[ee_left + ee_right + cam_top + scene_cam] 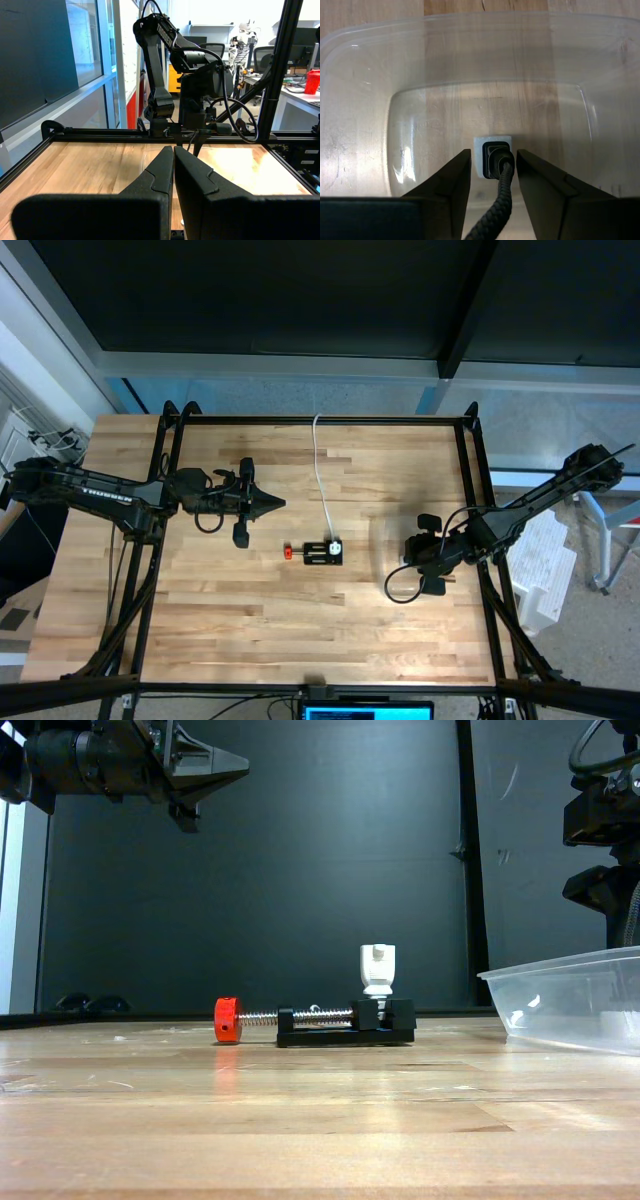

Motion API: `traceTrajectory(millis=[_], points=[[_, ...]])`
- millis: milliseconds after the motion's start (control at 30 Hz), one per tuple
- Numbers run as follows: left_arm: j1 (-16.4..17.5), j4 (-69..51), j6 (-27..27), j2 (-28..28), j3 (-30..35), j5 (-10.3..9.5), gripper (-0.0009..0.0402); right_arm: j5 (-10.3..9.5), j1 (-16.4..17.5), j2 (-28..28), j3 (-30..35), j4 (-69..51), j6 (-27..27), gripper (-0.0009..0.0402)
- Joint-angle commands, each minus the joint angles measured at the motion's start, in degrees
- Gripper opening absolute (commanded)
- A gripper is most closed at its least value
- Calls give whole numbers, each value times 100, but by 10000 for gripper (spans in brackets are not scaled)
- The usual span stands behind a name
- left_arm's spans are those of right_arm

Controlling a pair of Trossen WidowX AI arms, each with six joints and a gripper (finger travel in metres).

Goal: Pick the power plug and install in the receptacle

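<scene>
Right gripper [492, 153] astride plug [495, 160], left [281, 503] aloft

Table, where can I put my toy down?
Bare: the near strip of table before the vise, and the far part right of the cord. Crowded: the tray under the right gripper. The left gripper hangs left of the cord.
</scene>
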Motion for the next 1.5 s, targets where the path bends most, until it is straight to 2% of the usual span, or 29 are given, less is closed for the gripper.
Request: traceTrajectory(millis=[33, 467, 1067, 1500], points=[[2, 0, 2, 2, 2, 0, 0, 7, 2, -2, -7, -2, 2, 93], [0, 0, 2, 2, 2, 0, 0, 4, 0, -28, -7, 0, 2, -2], [0, 2, 2, 2, 2, 0, 0, 9, 2, -131, 107, -212, -79, 0], [0, 0, 0, 2, 2, 0, 0, 7, -9, -295, 1012, -1298, -219, 0]])
